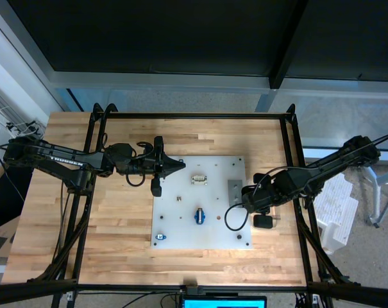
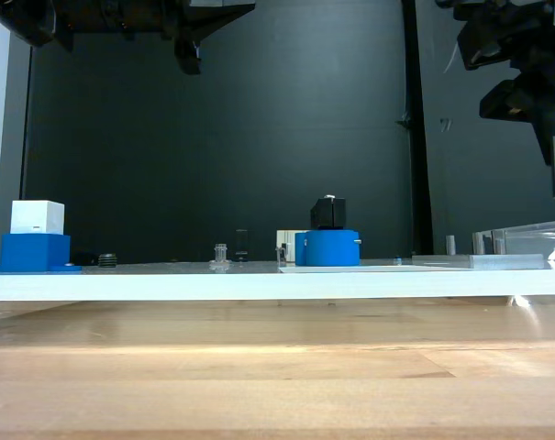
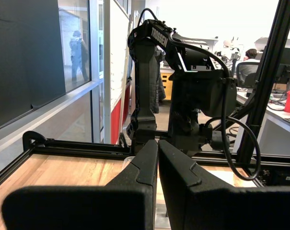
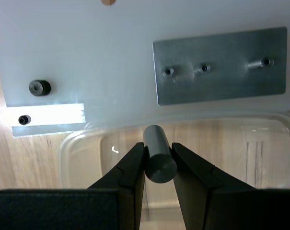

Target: Pick the 16mm cylinder and install on the taskboard

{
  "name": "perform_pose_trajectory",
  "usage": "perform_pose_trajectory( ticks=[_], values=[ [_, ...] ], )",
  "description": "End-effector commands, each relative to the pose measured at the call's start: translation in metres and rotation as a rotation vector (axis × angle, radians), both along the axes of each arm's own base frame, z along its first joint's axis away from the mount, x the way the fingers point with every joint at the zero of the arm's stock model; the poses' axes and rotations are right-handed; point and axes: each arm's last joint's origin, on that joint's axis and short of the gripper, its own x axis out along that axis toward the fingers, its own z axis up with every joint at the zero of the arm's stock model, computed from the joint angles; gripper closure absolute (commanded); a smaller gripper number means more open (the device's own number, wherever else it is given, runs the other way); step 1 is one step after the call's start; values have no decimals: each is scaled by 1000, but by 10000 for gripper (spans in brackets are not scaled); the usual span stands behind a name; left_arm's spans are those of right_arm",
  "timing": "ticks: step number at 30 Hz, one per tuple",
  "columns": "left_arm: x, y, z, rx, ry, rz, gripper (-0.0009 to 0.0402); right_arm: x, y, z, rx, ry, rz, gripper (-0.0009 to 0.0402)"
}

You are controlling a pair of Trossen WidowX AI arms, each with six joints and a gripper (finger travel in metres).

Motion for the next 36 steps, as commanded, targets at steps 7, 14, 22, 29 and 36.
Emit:
perform_pose_trajectory(
  ticks=[7,14,22,29,36],
  values=[
    [0,0,0,0,0,0,392,23,6,-4,-11,25,-14,389],
    [0,0,0,0,0,0,392,39,11,-6,-14,33,-18,389],
    [0,0,0,0,0,0,392,56,15,-10,-11,24,-27,389],
    [0,0,0,0,0,0,392,71,18,-16,-13,29,-34,389],
    [0,0,0,0,0,-1,392,83,21,-17,-13,26,-34,389]
  ],
)
